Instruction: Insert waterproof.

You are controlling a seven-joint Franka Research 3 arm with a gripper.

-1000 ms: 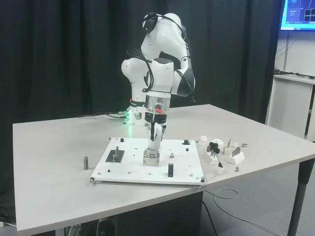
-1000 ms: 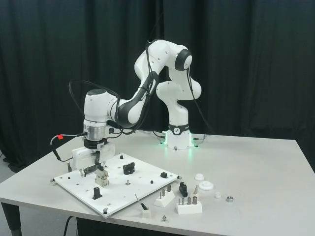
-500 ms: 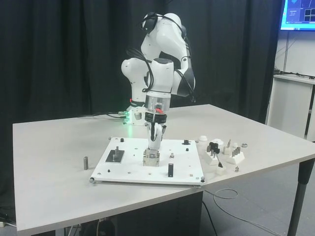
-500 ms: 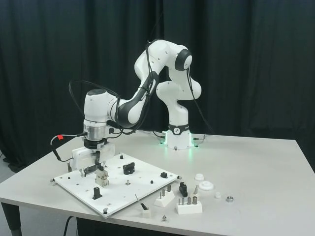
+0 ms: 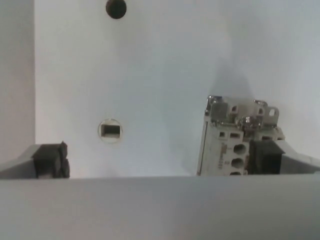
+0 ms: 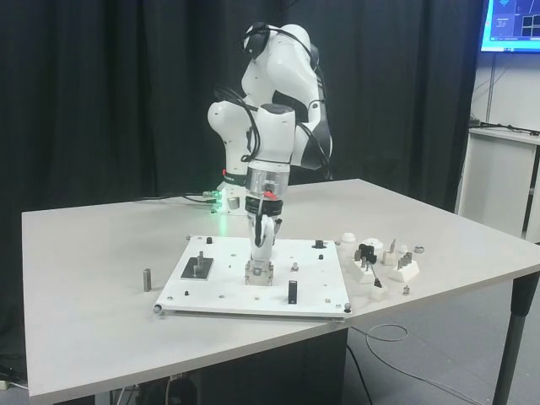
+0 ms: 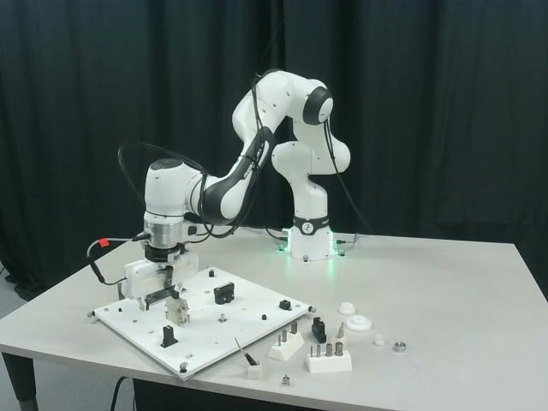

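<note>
The waterproof connector (image 6: 258, 274) stood upright on the white board (image 6: 224, 291), near the board's middle, on the grey tabletop (image 6: 84, 253). The jaws (image 6: 261, 245) hung just above it with their fingers spread wide. In the wrist view the connector (image 5: 235, 142) sat right against one black finger pad (image 5: 265, 157), while the other pad (image 5: 50, 160) stood well apart from it, so the connector lay off to one side of the gap rather than centred. No pinch on it was visible.
</note>
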